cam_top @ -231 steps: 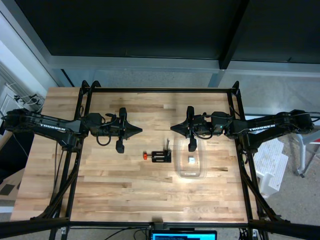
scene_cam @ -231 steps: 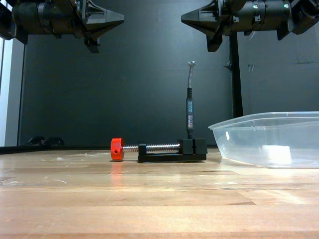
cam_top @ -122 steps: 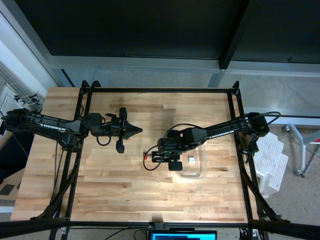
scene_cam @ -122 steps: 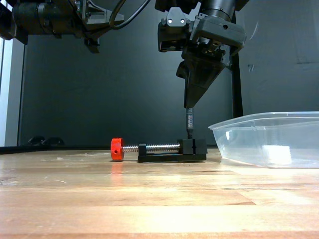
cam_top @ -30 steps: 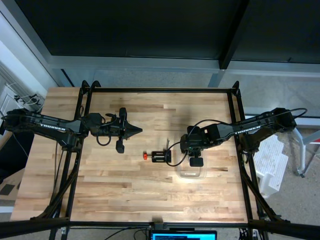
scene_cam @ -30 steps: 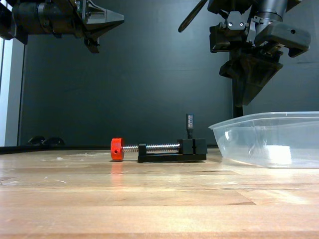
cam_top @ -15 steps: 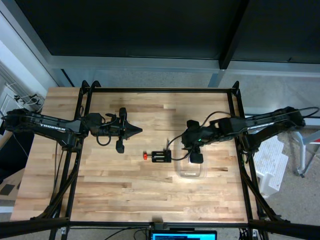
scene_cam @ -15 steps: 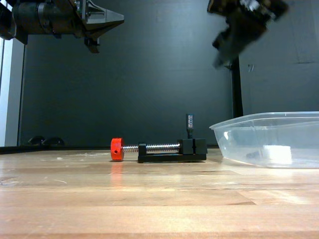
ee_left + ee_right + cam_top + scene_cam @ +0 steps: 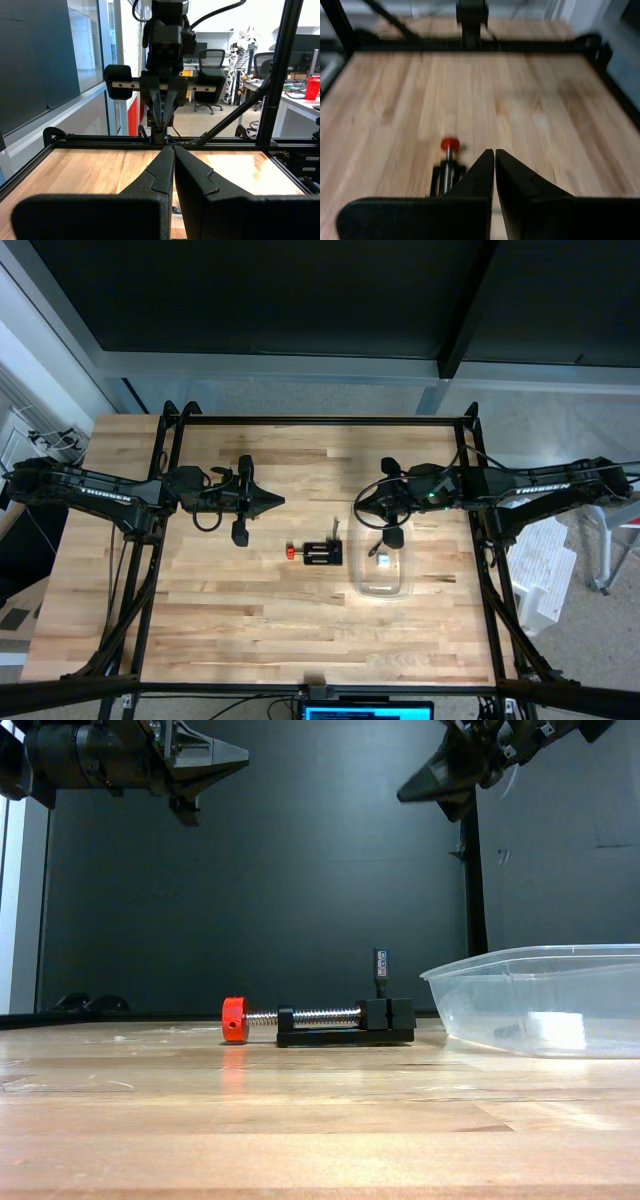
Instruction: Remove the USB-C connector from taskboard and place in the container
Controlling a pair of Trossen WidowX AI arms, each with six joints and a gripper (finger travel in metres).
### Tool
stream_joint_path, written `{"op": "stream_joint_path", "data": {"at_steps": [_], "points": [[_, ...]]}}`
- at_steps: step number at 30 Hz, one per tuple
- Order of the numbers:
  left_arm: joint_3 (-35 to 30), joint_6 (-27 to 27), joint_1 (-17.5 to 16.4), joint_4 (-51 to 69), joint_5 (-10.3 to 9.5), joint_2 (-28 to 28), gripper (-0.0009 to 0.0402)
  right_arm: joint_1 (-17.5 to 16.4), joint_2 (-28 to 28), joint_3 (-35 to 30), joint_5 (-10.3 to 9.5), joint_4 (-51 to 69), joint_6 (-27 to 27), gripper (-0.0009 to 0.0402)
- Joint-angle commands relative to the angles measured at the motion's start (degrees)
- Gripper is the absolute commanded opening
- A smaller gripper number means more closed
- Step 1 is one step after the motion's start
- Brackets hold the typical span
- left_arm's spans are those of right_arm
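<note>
Stick-like dark USB-C connector (image 9: 507, 1031) lay in clear rounded container (image 9: 470, 1010). Left gripper (image 9: 245, 758) aloft at left, pinched together; right gripper (image 9: 400, 795) aloft near container, same.

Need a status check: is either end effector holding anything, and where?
Nothing. Left end effector shut, empty, high at left; right end effector shut, empty, high near container.

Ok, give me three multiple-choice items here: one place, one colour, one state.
1. The knob on the taskboard is: A blue; B orange-red; C green.
2. The white cube lies: A on the taskboard; B in the container; C on the floor.
3. The right gripper is: A shut, raised; B wide open; C lying in the container.
Key: B, the knob shows orange-red; B, the cube sits inside its walls; A, it is shut, high over the table; the left gripper hangs shut, high at the left.
</note>
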State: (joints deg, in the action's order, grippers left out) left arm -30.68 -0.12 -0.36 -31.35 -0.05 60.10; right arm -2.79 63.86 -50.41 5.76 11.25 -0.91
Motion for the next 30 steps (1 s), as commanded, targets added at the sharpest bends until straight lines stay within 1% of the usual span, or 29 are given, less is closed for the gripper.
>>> {"op": "stream_joint_path", "data": {"at_steps": [1, 7, 9, 11, 12, 15, 16, 18, 19, 23, 24, 27, 30], "points": [[-0.02, 0.00, -0.02, -0.02, 0.02, 0.00, 0.0000, 0.13, -1.66, 3.08, 0.20, -6.64, 0.66, -0.0002], [-0.02, 0.00, 0.00, -0.02, 0.02, 0.02, 0.0000, 1.33, -2.82, 8.79, 0.20, -20.28, 1.68, 0.0000], [-0.02, 0.00, 0.00, 0.00, 0.02, 0.02, 0.0000, 1.99, -2.86, 10.45, -0.17, -24.63, 1.68, 0.0000], [-0.02, 0.00, -0.02, 0.00, 0.02, 0.02, 0.0000, 2.86, -2.86, 11.85, -2.21, -28.28, 1.55, 0.0000], [-0.02, 0.00, 0.00, 0.00, 0.02, 0.02, 0.0000, 3.28, -2.86, 12.33, -2.86, -29.57, 1.42, 0.0000], [-0.02, 0.00, 0.00, -0.02, 0.02, 0.00, 0.0000, 3.85, -2.86, 13.25, -2.91, -32.00, 1.84, 0.0000], [-0.02, 0.00, -0.02, -0.02, 0.02, 0.00, 0.0000, 3.98, -2.93, 13.62, -3.26, -32.98, 1.84, 0.0000], [-0.02, 0.00, -0.02, 0.00, 0.02, 0.02, 0.0000, 4.31, -2.93, 14.53, -5.62, -35.52, 1.60, 0.0000], [-0.02, 0.00, 0.00, 0.00, 0.02, 0.02, 0.0000, 4.42, -2.93, 15.06, -5.99, -36.65, 1.36, 0.0000], [-0.02, 0.00, -0.02, 0.00, 0.02, 0.00, 0.0000, 4.63, -2.93, 16.33, -6.01, -37.81, 1.36, 0.0000], [-0.02, 0.00, 0.00, 0.00, 0.02, 0.00, 0.0000, 4.66, -3.04, 16.52, -6.38, -38.01, 1.33, 0.0000], [-0.02, 0.00, 0.00, 0.00, 0.02, 0.02, 0.0000, 4.68, -3.04, 16.98, -8.39, -39.39, 0.26, 0.0000], [-0.02, 0.00, 0.00, -0.02, 0.02, 0.00, 0.0000, 4.68, -3.04, 17.03, -8.35, -39.47, 0.02, 0.0000]]}}
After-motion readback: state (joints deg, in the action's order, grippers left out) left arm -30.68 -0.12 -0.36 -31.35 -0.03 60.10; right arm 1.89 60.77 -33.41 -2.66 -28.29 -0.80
